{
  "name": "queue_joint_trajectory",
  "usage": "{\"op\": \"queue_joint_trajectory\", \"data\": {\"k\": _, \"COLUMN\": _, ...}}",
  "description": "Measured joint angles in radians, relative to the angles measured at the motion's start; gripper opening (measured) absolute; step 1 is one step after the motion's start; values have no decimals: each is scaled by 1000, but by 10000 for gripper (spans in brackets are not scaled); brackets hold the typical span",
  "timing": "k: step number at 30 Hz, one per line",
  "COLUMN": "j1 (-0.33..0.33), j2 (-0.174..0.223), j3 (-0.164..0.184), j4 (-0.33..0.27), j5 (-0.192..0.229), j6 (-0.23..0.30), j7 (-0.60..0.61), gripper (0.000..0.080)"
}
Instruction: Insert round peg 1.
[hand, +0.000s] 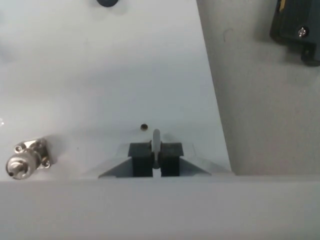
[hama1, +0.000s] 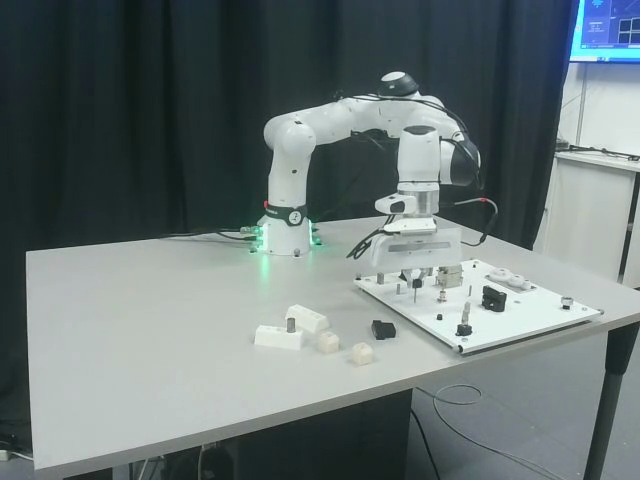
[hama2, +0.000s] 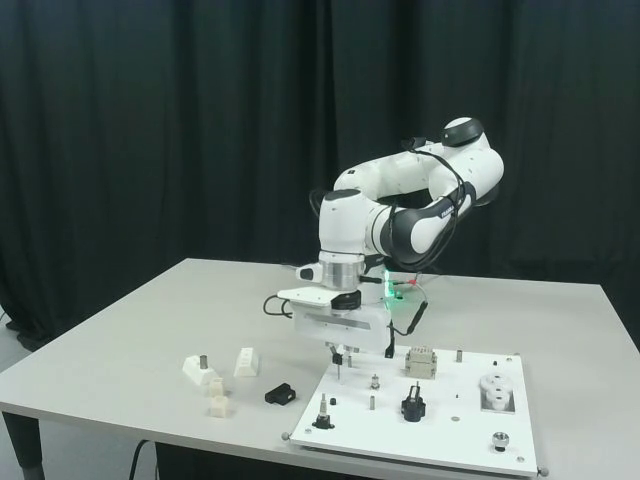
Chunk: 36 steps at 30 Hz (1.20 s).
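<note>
Wrist view: gripper (hand: 156, 161) hides peg (hand: 156, 140) base.

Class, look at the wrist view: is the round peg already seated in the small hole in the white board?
No. The round peg is held between the fingers, short of the small hole in the white board.

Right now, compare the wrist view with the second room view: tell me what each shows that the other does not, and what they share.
Only the wrist view shows the small hole in the board, just off the peg tip. Only the second room view shows the whole white arm, the white blocks on the grey table and the black curtain. Both show the gripper holding the round peg over the white board.
</note>
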Motion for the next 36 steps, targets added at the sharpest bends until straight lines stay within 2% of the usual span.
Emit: {"op": "queue_joint_trajectory", "data": {"k": 36, "j1": -4, "j2": 0, "j3": 17, "j4": 14, "j5": 1, "j6": -3, "j7": 6, "gripper": 30}}
